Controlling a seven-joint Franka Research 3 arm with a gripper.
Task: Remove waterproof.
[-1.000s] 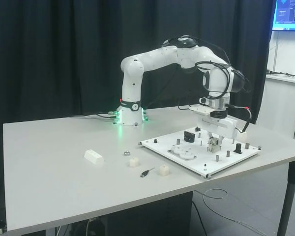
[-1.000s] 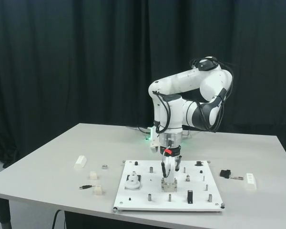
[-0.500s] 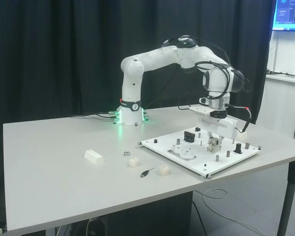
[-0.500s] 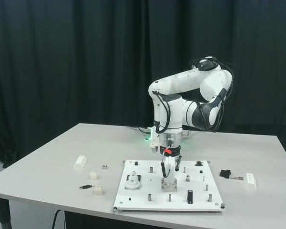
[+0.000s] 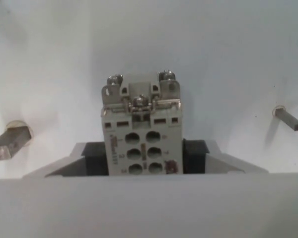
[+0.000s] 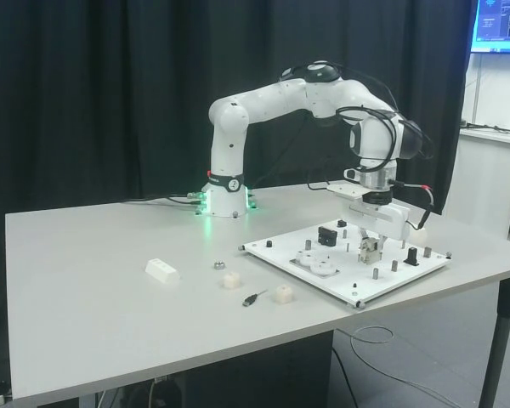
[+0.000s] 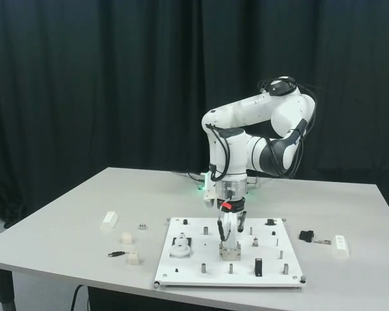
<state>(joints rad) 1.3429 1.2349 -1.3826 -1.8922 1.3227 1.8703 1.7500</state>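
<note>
- A white block (image 7: 108, 220) lies far left on the grey table (image 7: 71, 220), with two small white cubes (image 7: 127, 238) and a small metal nut (image 7: 142, 226) nearby.
- The white board (image 7: 181, 271) sits at the front edge, a white gear-like disc (image 7: 179, 247) on its left part.
- The waterproof connector (image 7: 230, 252), a grey block with numbered sockets (image 5: 141, 151), stands upright mid-board, plugged into its mount.
- The gripper (image 7: 231, 231) hangs directly over it, black fingers (image 5: 194, 156) flanking the connector's sides; whether they are pressing on it cannot be told.
- A black part (image 7: 305, 236) and another white block (image 7: 340, 245) rest on the table, right of the board.
</note>
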